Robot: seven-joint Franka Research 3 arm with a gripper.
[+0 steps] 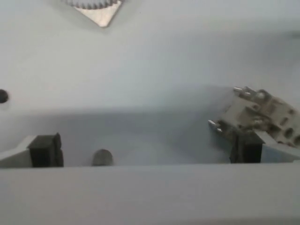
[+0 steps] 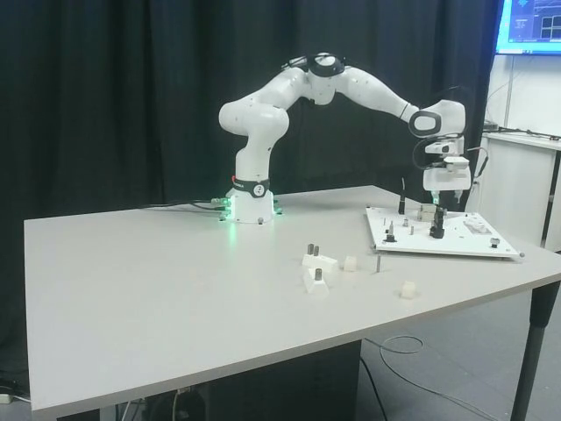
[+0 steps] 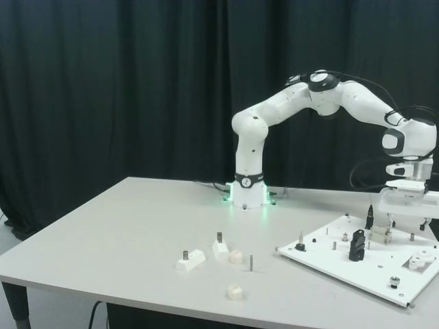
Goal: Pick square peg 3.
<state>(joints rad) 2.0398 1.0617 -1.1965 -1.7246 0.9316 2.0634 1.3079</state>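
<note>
Approach step — gripper (image 1: 145, 150) hangs over the white board (image 2: 456, 246), fingers apart and empty — next it must find the peg and descend.

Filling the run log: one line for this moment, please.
phase: approach | gripper: open, holding nothing, above white board | pegs on table: untouched

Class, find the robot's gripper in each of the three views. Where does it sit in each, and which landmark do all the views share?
Wrist view: the gripper shows as two black fingertips set wide apart over the white board.
First room view: gripper at far right, pointing down over the board.
Second room view: gripper near the right edge, above the board.
Shared landmark: the white board.
</note>
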